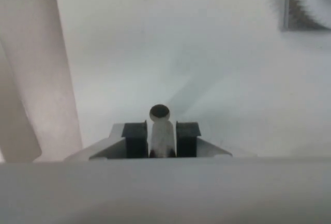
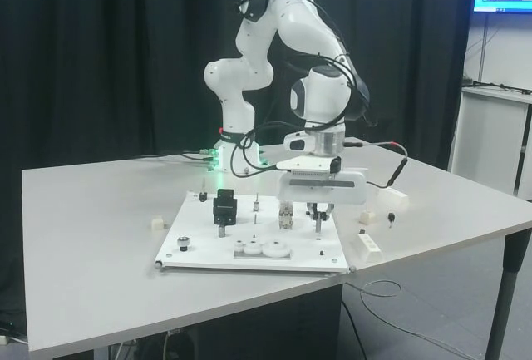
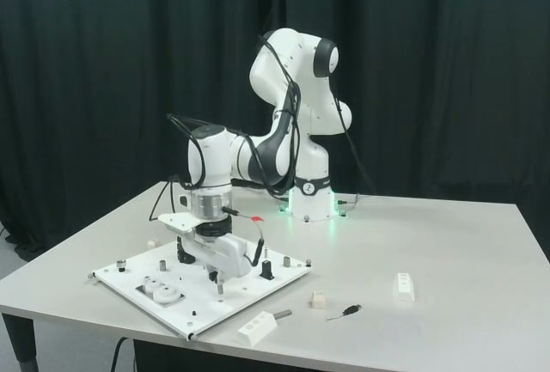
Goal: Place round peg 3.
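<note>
Grey table [image 2: 91, 210] fills the foreground, ringed by black curtains, and on it lies a white board [image 2: 249, 235] that serves as the landmark for everything else.

Nearest on the board's front edge sit the white gears [image 2: 262, 249]. Behind them, mid-board, stands a black block [image 2: 224, 209], with a few small pins around it. Beside that block, toward the board's right side, the gripper [image 2: 318, 213] hangs low over the board. In the wrist view its fingers [image 1: 135, 138] are closed narrow on the peg [image 1: 162, 137], which stands upright between them with its tip pointing down at the board. A dark hole [image 1: 159, 112] shows just past the peg's tip, and I judge it to be the target.

The step in hand looks like the final lining-up before insertion. To do it well, the peg should stay vertical and its tip should be centred over the hole before descending; whether it is already centred I cannot tell. A slow, straight drop with the grip kept firm would suit, releasing only once the peg has seated.

Farther back, beyond the board, the arm's base [image 2: 229, 156] is bolted down, with green light at its foot.
</note>
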